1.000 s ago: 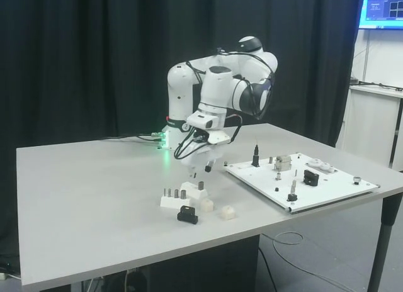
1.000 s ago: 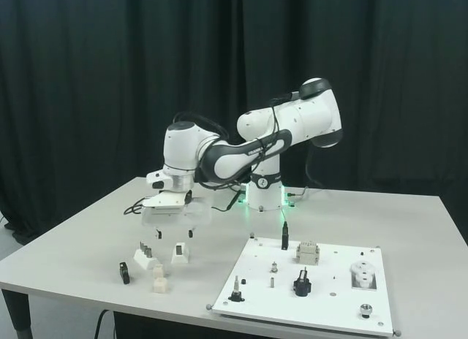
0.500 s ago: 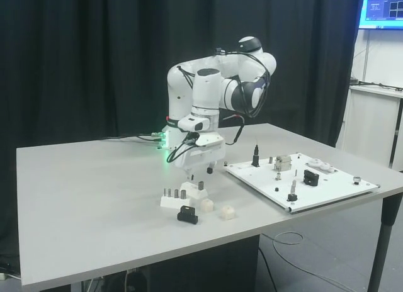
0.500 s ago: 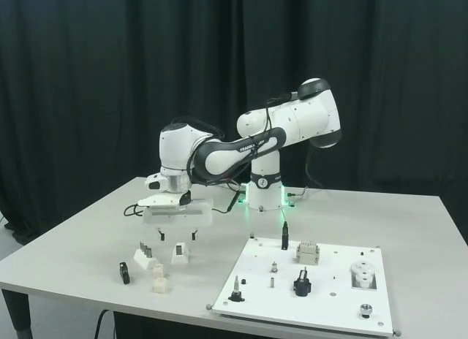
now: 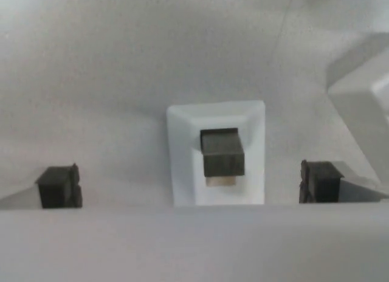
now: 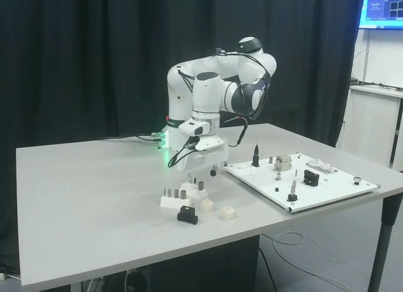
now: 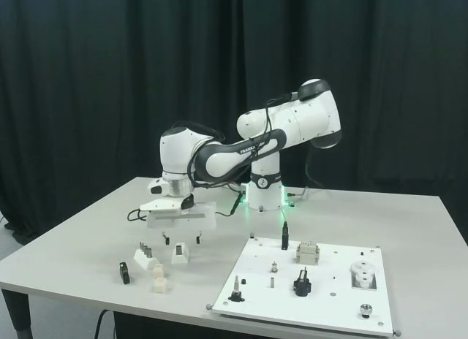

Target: Pick square peg 4.

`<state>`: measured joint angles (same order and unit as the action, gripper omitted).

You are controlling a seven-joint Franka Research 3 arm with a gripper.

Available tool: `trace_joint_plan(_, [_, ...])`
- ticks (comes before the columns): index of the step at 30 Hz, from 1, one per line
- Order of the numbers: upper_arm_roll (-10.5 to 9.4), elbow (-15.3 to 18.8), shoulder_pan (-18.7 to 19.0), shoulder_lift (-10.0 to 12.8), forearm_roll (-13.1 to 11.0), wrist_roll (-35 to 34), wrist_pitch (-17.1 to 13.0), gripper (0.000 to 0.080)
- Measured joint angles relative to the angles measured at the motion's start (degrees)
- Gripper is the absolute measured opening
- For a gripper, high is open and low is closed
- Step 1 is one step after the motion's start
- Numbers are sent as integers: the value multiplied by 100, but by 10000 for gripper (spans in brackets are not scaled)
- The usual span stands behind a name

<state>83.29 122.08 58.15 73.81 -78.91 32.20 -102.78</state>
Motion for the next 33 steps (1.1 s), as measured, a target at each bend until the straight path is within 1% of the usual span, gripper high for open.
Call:
trace_joint_plan(5, [-31, 0, 1, 7, -62, -11, 0, 800])
trace_joint_plan(15, [-60, 0, 0, 52, -96, -62, -35, 800])
trace_joint_plan(33, [-207, -35, -46, 61, -155, -50, -359, 800])
